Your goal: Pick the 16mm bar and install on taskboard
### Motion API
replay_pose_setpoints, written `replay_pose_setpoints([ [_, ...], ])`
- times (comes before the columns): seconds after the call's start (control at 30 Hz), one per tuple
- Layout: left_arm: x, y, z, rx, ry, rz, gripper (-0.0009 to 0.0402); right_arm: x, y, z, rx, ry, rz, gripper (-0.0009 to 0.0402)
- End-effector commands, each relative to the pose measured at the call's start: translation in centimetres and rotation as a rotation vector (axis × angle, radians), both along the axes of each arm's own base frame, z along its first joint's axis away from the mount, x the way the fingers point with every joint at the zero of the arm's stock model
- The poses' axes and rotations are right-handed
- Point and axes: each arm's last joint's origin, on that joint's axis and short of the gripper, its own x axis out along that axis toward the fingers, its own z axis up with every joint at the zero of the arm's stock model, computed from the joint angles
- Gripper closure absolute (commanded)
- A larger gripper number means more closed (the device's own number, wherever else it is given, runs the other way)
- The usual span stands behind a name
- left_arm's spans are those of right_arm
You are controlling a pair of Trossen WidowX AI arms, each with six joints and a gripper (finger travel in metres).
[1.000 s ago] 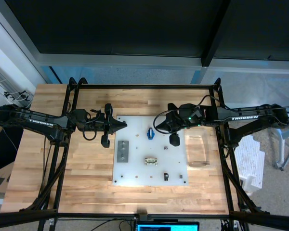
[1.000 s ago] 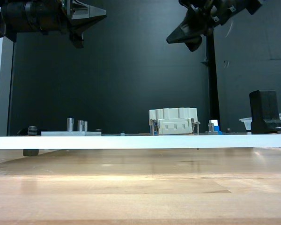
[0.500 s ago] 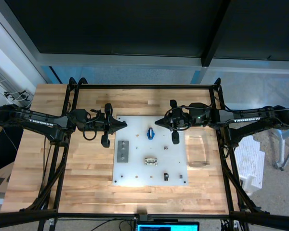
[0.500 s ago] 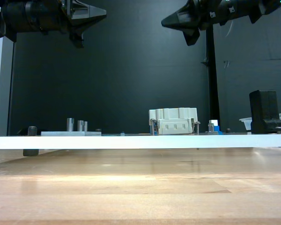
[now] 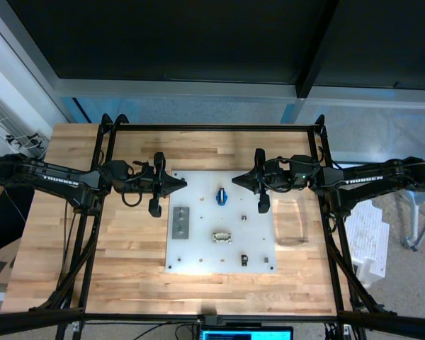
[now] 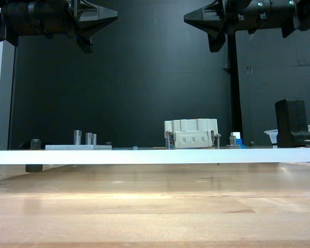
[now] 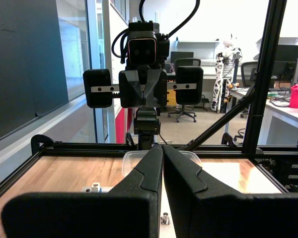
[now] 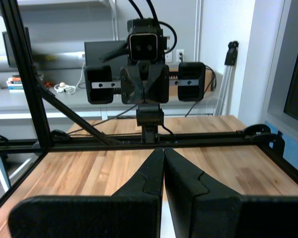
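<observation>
1. The left hand (image 5: 181, 183) hangs high over the taskboard's (image 5: 198, 249) left edge, its fingers pressed together on nothing.
2. Right of the taskboard's centre stands a tiny grey stub. We take it for the 16mm bar (image 5: 244, 217), though we cannot be sure.
3. The right hand (image 5: 235, 180) hangs high above the taskboard's far right part, pinched closed and empty.
4. The clear tray (image 5: 289, 244), just beside the taskboard's right edge, looks empty.
5. We judge that no grasp is under way. Unless the bar is already seated, a hand must next spread and descend on it.
</observation>
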Motion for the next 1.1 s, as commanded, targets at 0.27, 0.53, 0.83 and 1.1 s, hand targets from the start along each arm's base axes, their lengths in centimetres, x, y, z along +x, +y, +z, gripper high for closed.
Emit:
replay_pose_setpoints([
  [0.27,0.0,0.01,0.02,0.0,-0.001,0.0,0.0393,-0.05,-0.02,-0.23,-0.002,-0.003,-0.009,0.0393],
  [0.53,0.0,0.0,0.02,0.0,-0.001,0.0,0.0393,-0.06,-0.32,-0.32,0.0,0.006,-0.039,0.0393],
  [0.83,0.0,0.01,0.02,0.0,-0.001,0.0,0.0393,-0.06,-0.37,-0.35,0.0,0.01,-0.039,0.0393],
  [1.1,0.0,0.0,0.02,0.0,-0.001,0.0,0.0393,-0.06,-0.37,-0.34,-0.001,0.009,-0.04,0.0393],
])
